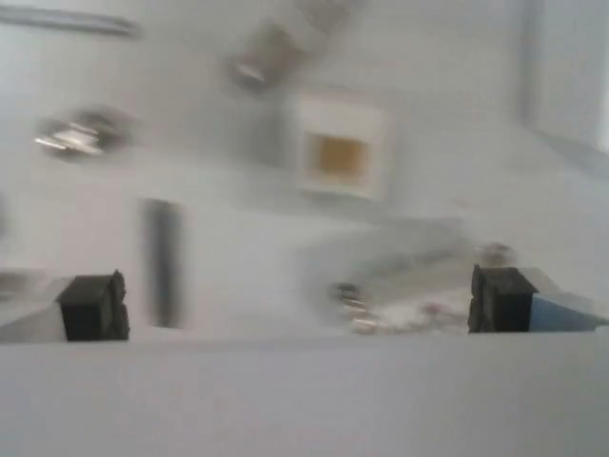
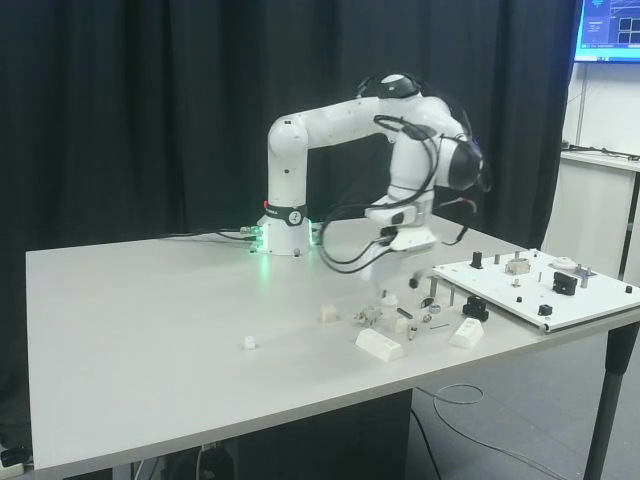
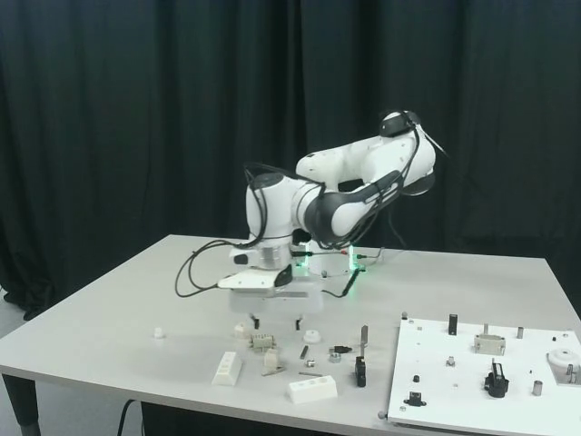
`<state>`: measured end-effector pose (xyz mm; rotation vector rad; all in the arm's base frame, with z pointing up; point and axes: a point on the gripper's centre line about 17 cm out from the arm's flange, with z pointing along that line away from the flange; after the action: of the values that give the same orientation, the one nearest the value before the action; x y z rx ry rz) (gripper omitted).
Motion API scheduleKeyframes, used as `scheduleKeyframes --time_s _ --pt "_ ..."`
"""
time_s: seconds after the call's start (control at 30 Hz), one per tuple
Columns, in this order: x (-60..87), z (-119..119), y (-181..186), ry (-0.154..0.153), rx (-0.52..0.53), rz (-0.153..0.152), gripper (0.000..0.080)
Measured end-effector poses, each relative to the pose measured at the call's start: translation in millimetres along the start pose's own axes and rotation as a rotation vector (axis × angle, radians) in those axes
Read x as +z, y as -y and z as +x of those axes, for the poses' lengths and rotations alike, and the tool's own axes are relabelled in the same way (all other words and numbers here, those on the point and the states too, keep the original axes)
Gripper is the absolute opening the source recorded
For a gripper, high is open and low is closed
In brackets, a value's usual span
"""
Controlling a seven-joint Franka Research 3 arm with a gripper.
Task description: Remove square peg 1.
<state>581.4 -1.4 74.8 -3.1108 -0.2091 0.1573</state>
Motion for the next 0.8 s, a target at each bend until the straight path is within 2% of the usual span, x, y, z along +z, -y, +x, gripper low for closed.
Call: scheduleKeyframes --time_s 0.37,0.57,0.8 --pt "-27.6 36.3 103.8 0.004 0.044 0.079 0.08" --pt "-37.9 51.0 167.3 0.011 0.082 0.099 0.08" --pt "-43.6 65.6 244.7 0.008 0.115 0.106 0.08"
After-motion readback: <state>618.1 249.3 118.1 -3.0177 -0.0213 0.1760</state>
